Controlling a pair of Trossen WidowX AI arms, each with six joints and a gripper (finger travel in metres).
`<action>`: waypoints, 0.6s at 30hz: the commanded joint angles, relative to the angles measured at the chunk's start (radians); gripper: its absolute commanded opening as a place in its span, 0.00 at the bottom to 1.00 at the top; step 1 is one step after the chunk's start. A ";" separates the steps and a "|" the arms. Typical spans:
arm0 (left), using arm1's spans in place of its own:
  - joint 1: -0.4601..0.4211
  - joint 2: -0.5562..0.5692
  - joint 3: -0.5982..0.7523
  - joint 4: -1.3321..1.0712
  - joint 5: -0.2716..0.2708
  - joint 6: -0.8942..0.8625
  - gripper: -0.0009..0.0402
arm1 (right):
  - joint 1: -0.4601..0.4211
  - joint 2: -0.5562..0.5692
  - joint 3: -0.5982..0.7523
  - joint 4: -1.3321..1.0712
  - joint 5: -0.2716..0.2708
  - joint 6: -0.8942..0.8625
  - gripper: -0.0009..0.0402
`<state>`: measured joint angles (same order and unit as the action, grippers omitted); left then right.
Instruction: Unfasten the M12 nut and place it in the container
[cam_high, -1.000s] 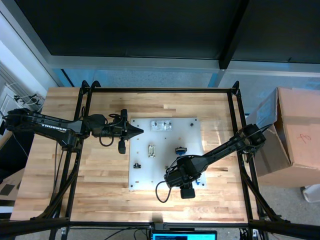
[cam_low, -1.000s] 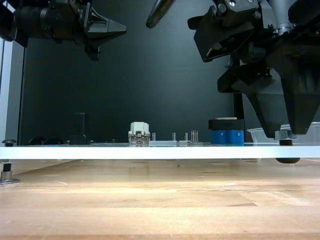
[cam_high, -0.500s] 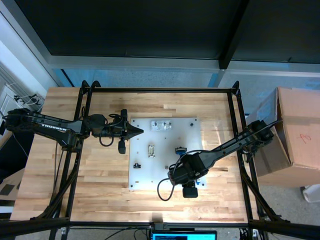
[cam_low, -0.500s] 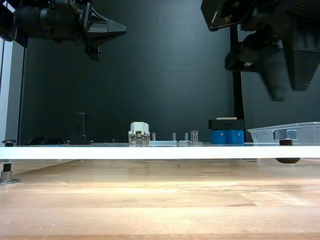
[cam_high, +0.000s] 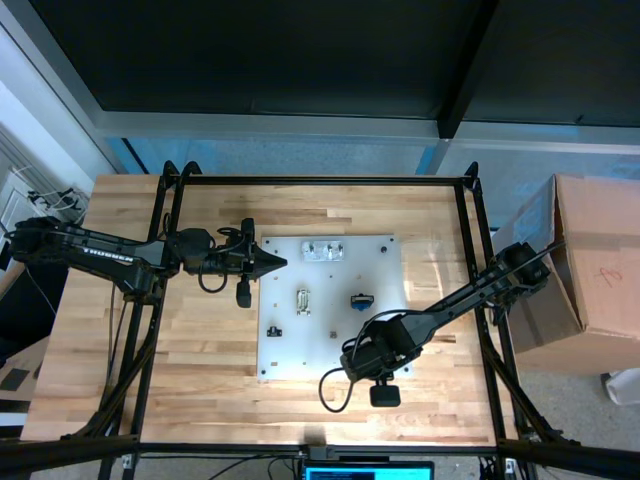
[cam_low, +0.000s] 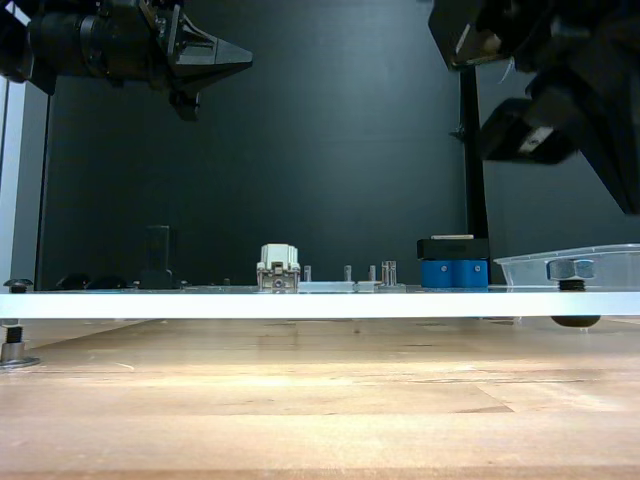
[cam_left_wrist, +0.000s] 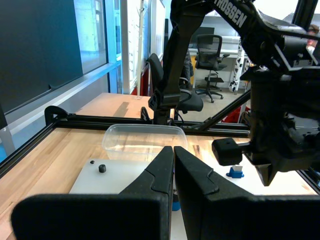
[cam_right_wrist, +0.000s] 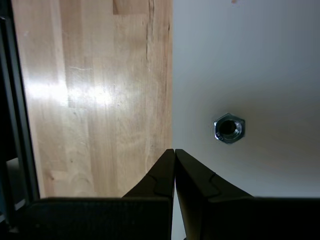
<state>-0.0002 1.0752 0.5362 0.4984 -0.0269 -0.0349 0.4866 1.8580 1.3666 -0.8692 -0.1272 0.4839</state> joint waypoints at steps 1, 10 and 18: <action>0.000 0.000 0.000 0.000 0.000 0.000 0.02 | -0.007 0.001 -0.032 0.020 0.003 -0.003 0.02; 0.000 0.000 0.000 0.001 0.000 0.000 0.02 | -0.013 0.001 -0.073 0.084 0.022 -0.021 0.02; 0.000 0.000 0.000 0.001 0.000 0.000 0.02 | -0.016 -0.006 -0.058 -0.017 0.275 0.025 0.02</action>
